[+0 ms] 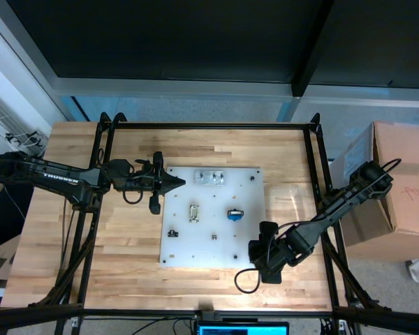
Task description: Remove the RJ45 connector from the taskboard and place in the container
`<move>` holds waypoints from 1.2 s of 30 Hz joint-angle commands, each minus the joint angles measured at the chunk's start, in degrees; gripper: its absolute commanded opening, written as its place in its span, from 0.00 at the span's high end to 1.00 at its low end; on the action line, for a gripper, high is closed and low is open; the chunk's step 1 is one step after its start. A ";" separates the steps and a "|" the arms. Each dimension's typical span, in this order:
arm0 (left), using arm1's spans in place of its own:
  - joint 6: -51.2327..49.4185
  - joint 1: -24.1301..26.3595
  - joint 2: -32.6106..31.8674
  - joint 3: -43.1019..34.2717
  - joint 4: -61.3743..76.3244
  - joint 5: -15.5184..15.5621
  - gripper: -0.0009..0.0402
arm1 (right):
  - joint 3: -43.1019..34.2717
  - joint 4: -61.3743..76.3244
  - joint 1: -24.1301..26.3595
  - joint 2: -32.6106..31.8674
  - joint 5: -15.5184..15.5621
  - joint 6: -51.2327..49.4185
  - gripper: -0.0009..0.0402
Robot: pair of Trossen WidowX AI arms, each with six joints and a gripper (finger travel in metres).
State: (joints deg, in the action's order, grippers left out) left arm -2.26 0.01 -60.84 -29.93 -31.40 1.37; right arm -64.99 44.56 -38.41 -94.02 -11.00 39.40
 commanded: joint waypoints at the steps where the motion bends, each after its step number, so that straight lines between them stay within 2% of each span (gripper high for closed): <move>1: 0.00 -0.02 -0.02 -0.02 0.00 0.00 0.98 | 0.52 -0.28 -0.09 0.04 0.02 0.44 0.53; 12: 0.00 -0.02 -0.02 -0.02 0.00 0.00 0.98 | 0.92 -0.57 -0.26 0.04 0.02 0.85 0.75; 20: 0.02 -0.02 -0.02 -0.02 0.00 0.00 0.98 | 0.92 -0.90 -0.26 0.07 0.07 0.85 0.98; 36: 0.00 -0.02 -0.02 -0.02 0.00 0.00 0.98 | -1.31 2.49 -0.22 2.14 0.04 0.76 0.98</move>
